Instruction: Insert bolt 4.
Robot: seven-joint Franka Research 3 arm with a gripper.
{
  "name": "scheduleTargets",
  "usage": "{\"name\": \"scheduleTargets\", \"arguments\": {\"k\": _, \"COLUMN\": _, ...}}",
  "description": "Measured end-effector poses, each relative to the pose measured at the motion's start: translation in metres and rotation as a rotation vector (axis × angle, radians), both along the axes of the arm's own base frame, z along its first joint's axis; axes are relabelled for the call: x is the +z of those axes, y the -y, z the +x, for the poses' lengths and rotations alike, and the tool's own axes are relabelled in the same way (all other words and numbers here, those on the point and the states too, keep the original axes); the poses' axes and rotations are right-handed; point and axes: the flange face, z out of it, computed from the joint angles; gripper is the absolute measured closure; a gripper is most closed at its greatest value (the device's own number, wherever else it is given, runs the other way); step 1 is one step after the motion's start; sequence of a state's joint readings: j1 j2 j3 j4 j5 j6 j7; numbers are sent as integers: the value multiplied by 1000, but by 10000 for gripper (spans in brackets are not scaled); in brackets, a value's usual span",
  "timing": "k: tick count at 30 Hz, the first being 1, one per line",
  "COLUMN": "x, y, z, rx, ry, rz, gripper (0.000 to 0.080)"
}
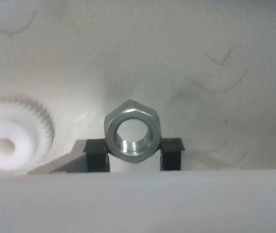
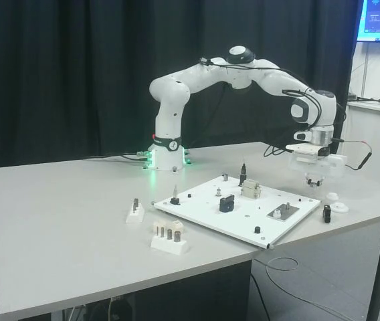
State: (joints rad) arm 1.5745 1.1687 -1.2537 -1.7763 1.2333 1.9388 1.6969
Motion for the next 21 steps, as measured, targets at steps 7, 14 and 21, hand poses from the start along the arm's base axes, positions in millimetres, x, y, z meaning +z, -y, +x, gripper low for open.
{"name": "scheduleTargets", "arguments": {"k": 7, "x": 6, "y": -2, "z": 0, "rx": 5, "ry": -7, "rz": 2, "gripper": 580}}
{"name": "scheduleTargets", "arguments": {"k": 14, "x": 6, "y": -4, "z": 0, "rx": 9, "ry": -7, "rz": 1, "gripper": 580}}
{"name": "scheduleTargets", "arguments": {"k": 21, "x": 6, "y": -5, "z": -1, "rx": 12, "ry": -7, "rz": 2, "gripper": 580}}
